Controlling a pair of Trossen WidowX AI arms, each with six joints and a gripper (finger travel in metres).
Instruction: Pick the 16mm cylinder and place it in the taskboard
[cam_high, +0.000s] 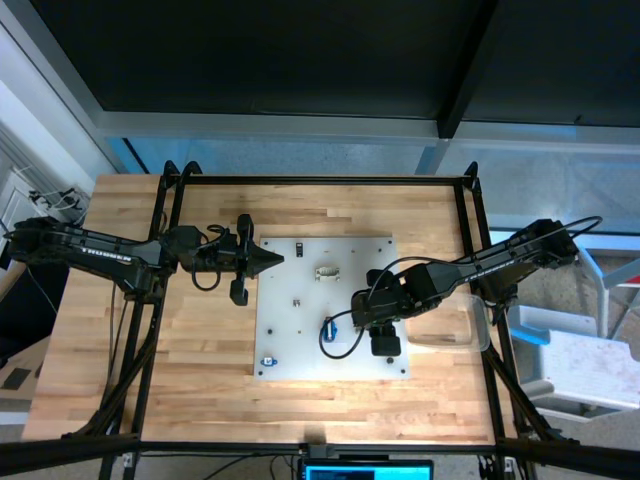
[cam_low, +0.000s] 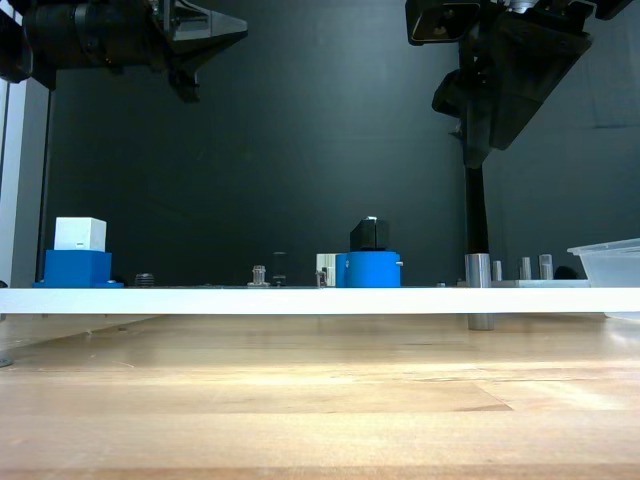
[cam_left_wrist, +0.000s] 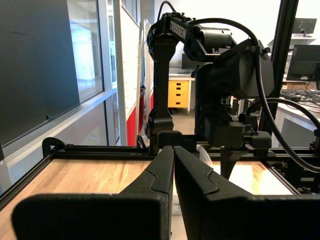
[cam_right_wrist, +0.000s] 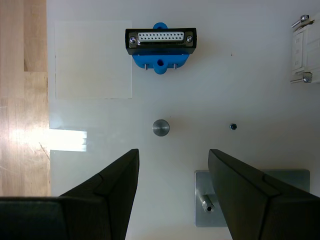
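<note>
Below right hand (cam_right_wrist: 173, 151) — open, empty — cylinder (cam_right_wrist: 161, 127) seated in taskboard (cam_right_wrist: 250, 75); left hand (cam_high: 278, 258) shut, at taskboard's left edge.

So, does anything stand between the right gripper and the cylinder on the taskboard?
Nothing visible: the open right gripper hangs above the cylinder standing in the taskboard. The shut left gripper sits high at the board's left edge.
</note>
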